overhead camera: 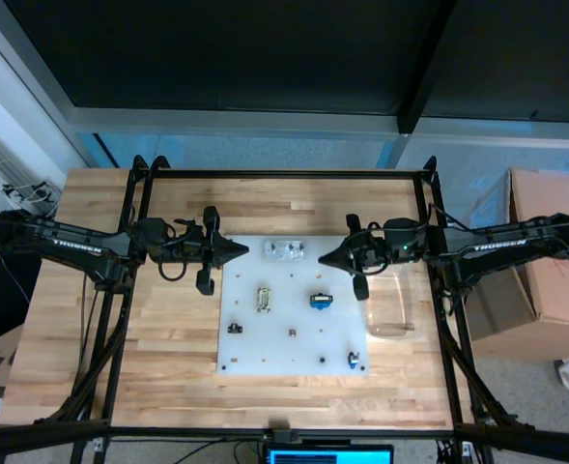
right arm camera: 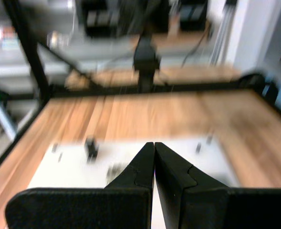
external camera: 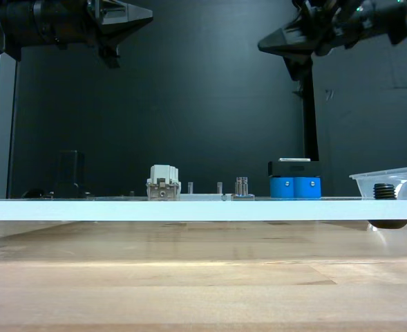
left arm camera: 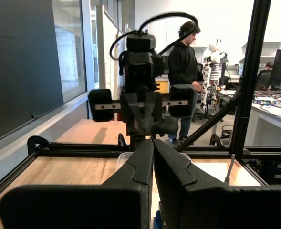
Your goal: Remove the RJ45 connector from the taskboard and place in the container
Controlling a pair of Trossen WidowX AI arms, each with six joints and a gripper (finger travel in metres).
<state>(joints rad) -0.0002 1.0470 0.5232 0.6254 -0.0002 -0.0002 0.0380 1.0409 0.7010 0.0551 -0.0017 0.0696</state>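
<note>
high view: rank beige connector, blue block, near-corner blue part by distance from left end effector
From the left end effector, above the board at its far left:
1. beige connector, left of centre.
2. blue block, right of centre.
3. blue part, near right corner.
The right end effector hovers opposite, far right.

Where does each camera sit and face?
High: above the near table edge, looking down on taskboard, container; left gripper and right gripper hover over the board's far part, jaws shut, empty.
Low: tabletop height, level along the board; both grippers overhead.
Left wrist: along its shut jaws toward the right arm.
Right wrist: along its shut jaws, over the board.
High and low share board, container, grippers.
RJ45 connector: cannot tell which part.
</note>
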